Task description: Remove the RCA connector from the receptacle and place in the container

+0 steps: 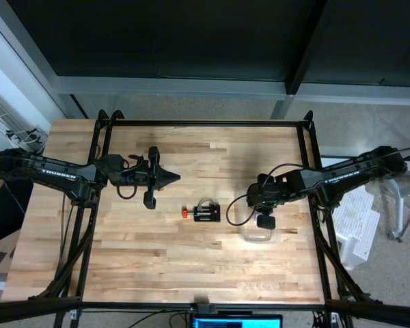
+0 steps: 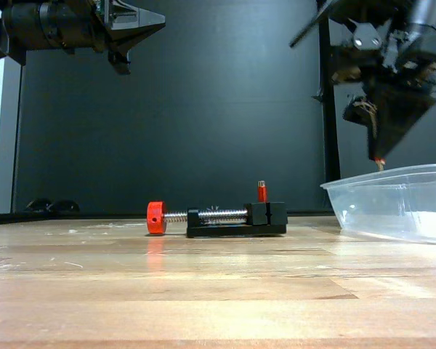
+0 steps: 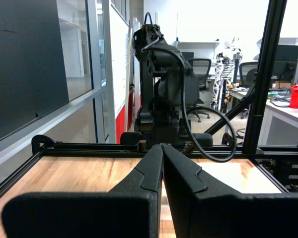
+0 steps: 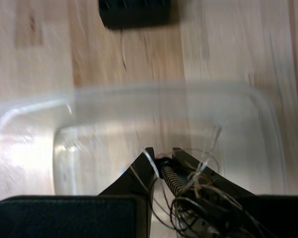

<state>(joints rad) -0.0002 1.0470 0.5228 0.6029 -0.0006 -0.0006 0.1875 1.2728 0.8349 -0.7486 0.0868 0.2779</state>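
RCA connector (image 4: 169,179) clamped in right gripper (image 2: 379,151), hanging over the container (image 2: 370,196) at right of the low view (red tip down). Receptacle (image 2: 236,218) mid-frame, well apart. Left gripper (image 1: 172,178) upper left in the high view, fingers together. Step: release. Next: probably lower slightly, then part the fingers.

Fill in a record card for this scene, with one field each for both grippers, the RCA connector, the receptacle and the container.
left gripper: shut, empty, raised above the table, left of the receptacle
right gripper: shut on the RCA connector, pointing down over the container
RCA connector: out of the receptacle, held above the container, not yet released
receptacle: on the table, red-orange knob toward the left arm's side
container: clear tray, right of the receptacle, not touching it
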